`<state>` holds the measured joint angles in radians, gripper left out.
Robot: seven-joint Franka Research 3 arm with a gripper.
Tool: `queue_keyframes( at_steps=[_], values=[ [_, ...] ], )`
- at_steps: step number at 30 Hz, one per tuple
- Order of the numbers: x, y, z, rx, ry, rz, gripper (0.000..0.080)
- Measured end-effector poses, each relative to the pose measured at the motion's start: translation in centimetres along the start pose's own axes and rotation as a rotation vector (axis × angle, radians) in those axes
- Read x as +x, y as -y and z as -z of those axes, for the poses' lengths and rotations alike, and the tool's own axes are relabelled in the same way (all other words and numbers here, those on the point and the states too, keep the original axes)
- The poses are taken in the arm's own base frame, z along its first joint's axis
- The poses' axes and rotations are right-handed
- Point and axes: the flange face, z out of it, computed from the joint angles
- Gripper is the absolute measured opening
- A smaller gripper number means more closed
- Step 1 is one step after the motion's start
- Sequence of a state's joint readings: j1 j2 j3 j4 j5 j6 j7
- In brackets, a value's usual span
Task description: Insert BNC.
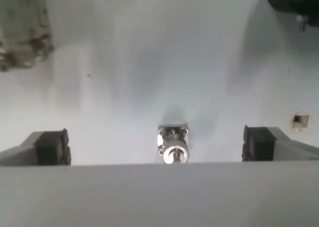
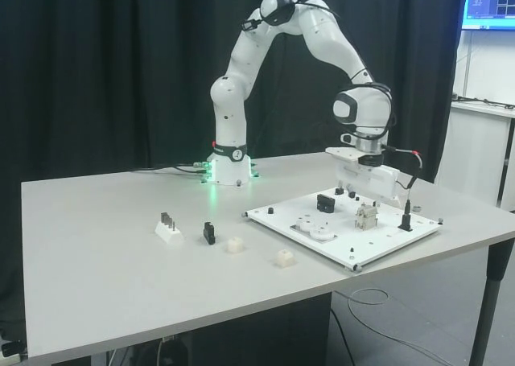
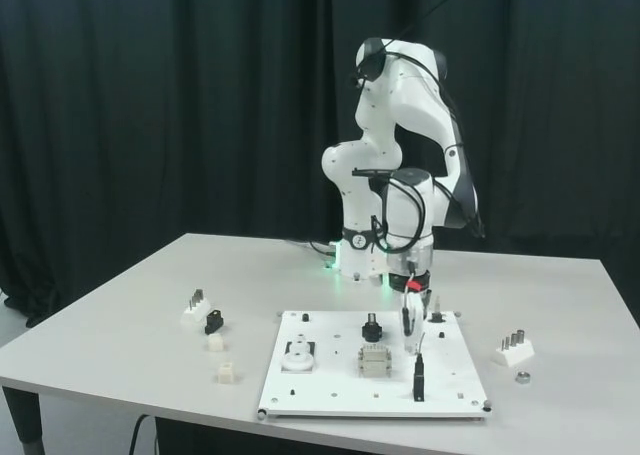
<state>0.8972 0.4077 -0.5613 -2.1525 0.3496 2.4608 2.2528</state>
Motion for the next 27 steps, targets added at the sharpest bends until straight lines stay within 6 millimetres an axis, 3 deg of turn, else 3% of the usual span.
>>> queue_keyframes(
  at_steps=[1,2,6,7,27],
  values=[
    [0.0,0.2,0.3,-0.001,-0.003,0.004,0.0635],
    [0.0,0.3,0.6,-0.002,-0.006,0.007,0.0758],
    [-0.1,1.0,1.6,-0.009,-0.018,0.016,0.0758],
    [-0.1,1.1,1.9,-0.011,-0.021,0.019,0.0792],
    [-0.2,2.5,5.3,-0.018,-0.118,0.102,0.0800]
  ],
)
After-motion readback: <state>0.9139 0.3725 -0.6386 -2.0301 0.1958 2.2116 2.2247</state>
